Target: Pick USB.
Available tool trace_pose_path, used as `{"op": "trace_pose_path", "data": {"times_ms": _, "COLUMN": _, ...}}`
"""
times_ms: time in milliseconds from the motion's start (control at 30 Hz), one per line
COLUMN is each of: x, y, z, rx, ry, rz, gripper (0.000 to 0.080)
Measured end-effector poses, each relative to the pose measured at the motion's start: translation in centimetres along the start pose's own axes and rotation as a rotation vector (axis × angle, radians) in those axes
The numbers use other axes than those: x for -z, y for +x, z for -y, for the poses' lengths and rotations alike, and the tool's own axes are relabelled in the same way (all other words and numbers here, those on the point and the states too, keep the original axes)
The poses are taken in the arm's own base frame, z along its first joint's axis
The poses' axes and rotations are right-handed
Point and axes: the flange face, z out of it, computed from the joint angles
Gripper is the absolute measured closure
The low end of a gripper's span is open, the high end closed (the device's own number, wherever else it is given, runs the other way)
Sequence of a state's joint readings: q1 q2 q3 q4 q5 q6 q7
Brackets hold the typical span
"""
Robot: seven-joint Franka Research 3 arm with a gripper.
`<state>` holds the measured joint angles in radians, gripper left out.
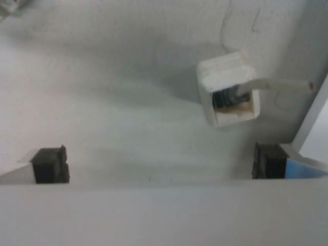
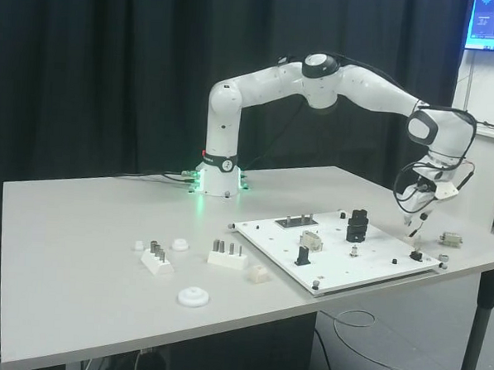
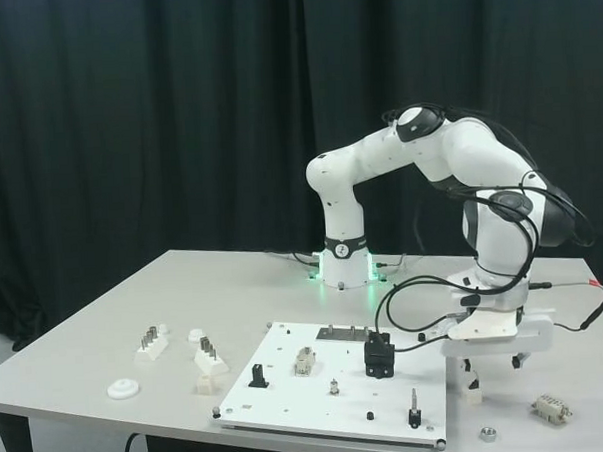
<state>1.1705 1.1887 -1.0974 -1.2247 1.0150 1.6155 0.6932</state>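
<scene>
The USB, a small white block with a dark socket and a pale tab sticking out, lies free on the grey desk just off the white board at the desk's right edge, and my hand hangs above it with fingers spread wide and nothing between them. By my reckoning the pick has barely begun: I am still off to one side of the part, with centring, descent, closing and lifting all left. Around me the desk carries small white fixtures toward its front edge, with black curtains behind.
</scene>
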Motion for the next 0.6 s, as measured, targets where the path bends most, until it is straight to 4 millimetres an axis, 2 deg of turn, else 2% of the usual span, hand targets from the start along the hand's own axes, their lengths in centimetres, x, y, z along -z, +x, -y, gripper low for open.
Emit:
{"op": "trace_pose_path", "data": {"times_ms": 333, "x": -1.8, "y": 0.3, "z": 0.4, "rx": 0.002, "ry": -0.018, "rz": -0.048, "gripper": 0.0003}}
{"op": "trace_pose_path", "data": {"times_ms": 600, "x": -2.3, "y": 0.8, "z": 0.3, "rx": -0.006, "ry": -0.021, "rz": -0.058, "gripper": 0.0003}}
